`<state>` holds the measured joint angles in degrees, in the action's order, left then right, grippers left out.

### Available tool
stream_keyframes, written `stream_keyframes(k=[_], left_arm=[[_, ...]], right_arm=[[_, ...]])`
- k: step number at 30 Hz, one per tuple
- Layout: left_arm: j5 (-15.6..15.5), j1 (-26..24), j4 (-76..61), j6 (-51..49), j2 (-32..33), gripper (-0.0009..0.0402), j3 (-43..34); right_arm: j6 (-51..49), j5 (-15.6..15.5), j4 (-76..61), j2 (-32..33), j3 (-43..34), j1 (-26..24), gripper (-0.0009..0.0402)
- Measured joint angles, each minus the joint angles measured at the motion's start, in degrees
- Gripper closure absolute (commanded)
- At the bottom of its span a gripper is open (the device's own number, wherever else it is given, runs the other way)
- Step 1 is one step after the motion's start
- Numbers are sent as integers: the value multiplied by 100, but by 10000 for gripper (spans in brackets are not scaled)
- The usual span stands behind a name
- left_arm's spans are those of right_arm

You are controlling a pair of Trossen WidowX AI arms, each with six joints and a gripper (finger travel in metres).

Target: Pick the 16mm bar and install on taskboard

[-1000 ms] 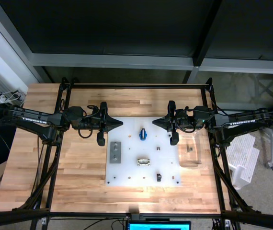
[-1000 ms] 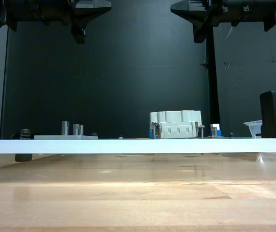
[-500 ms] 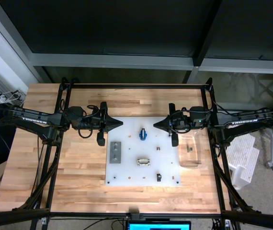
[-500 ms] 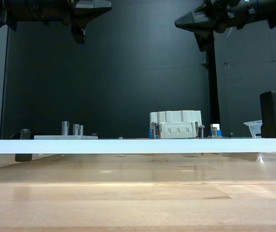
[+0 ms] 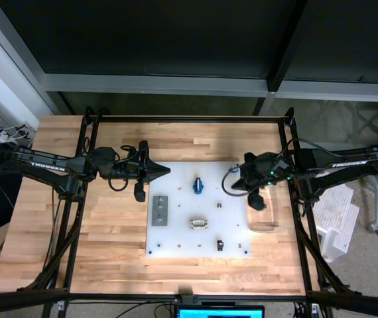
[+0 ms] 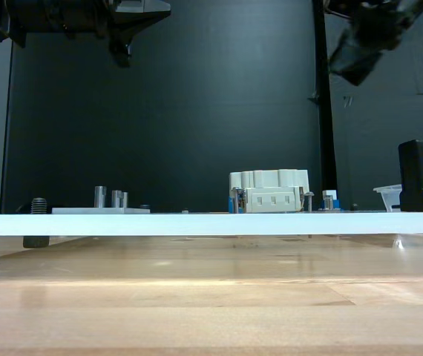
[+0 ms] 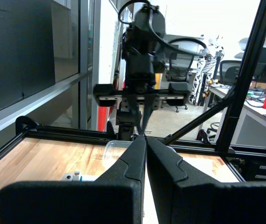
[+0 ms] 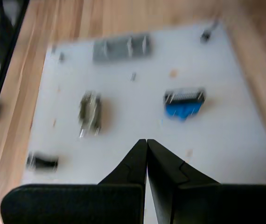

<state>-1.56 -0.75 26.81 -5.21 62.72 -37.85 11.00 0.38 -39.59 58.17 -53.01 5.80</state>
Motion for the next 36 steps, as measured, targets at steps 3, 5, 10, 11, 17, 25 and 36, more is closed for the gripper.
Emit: stream_keyframes(k=[3,5,10,11,17,25,36], left_arm=[[2,-2,-2,0,0,393,0],[2,-2,-2,-2,-2,393,0],[2,0,-2,-2,0,393,-2],[0,-2,0,0,0,393,-2],[2,0,0,0,0,393,-2],[2,0,-2,-2,0,393,0],[0,0,-2,-2,0,393,-2]], right_arm=[[105,4,-791,107,-186,140,393],[203,13,-1141,146,-247,234,393],[511,7,-1674,146,-260,468,393],[564,7,-1816,146,-260,498,393],[793,184,-2686,149,-260,636,393],[918,313,-3501,313,-260,844,393],[911,306,-3560,501,-234,887,393]])
